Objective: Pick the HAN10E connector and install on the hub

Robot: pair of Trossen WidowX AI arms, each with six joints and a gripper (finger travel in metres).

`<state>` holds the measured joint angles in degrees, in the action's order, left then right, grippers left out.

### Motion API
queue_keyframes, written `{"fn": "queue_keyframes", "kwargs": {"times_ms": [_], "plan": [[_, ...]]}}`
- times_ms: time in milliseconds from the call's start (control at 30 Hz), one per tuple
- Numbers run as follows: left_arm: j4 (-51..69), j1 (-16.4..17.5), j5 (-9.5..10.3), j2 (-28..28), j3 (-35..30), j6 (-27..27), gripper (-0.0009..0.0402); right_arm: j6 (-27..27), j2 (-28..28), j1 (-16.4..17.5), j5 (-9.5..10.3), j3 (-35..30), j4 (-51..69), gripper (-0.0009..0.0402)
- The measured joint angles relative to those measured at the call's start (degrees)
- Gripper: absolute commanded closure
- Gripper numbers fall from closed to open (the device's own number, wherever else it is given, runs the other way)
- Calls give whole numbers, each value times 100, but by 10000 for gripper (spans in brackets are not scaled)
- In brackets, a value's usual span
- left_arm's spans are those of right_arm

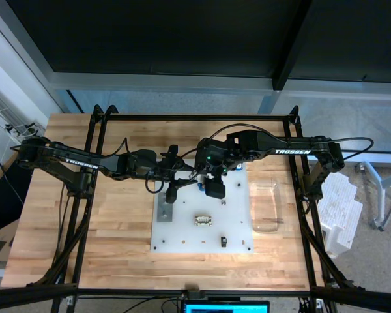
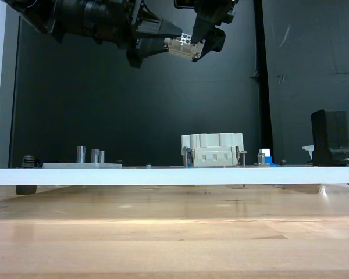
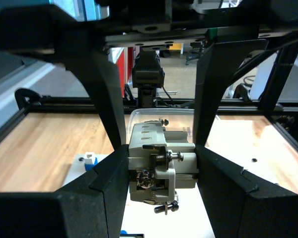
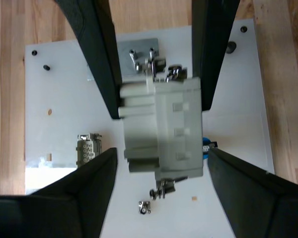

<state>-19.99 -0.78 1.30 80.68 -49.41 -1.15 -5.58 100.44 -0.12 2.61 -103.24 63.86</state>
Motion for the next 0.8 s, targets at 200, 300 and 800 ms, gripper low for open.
{"fn": "queue_keyframes", "kwargs": {"times_ms": [200,300,800], "plan": [[0,-2,2,0,0,-1449,271,101,-136,0,48,0,81,75],[-2,-7,83,0,0,-2656,271,111,-210,-33,136,0,160,73],[-9,-24,306,-2,0,-6478,271,693,-254,-431,496,-549,413,75]]}}
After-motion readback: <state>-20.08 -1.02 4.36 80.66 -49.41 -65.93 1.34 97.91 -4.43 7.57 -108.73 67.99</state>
